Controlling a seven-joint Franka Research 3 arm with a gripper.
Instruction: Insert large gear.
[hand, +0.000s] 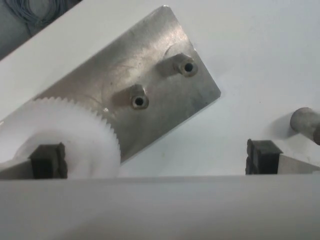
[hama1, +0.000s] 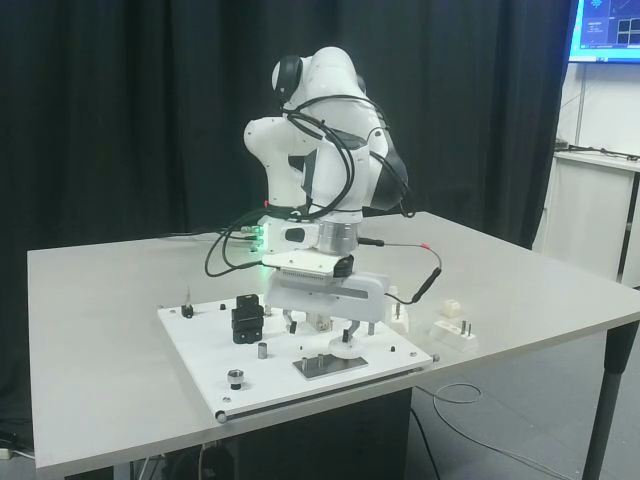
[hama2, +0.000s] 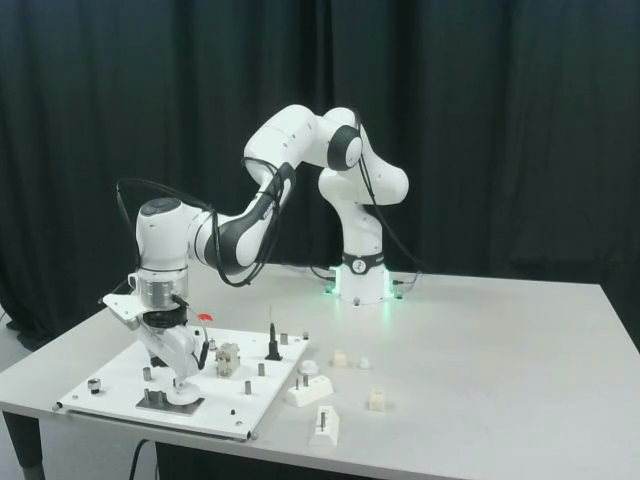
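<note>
The large white gear (hand: 65, 132) lies flat on one end of the grey metal plate (hand: 165, 95). Two bare pegs (hand: 139, 101) stand on the rest of the plate. My gripper (hand: 155, 159) hangs just above it, open, fingers spread wide. One black pad (hand: 48, 160) is in front of the gear and the other (hand: 262, 156) is off the plate over the white board. From the first room view, the gear (hama1: 345, 348) is on the plate (hama1: 322, 368) under the gripper (hama1: 322, 326). In the second room view the gear (hama2: 184, 396) is below the gripper (hama2: 180, 368).
The plate rests on a white board (hama1: 200, 345) near the table's front edge. A black block (hama1: 245, 318), small pegs (hama1: 262, 350) and a short cylinder (hama1: 236, 378) stand on the board. White fixtures (hama1: 455, 328) sit beside it. A grey peg (hand: 305, 122) is near one finger.
</note>
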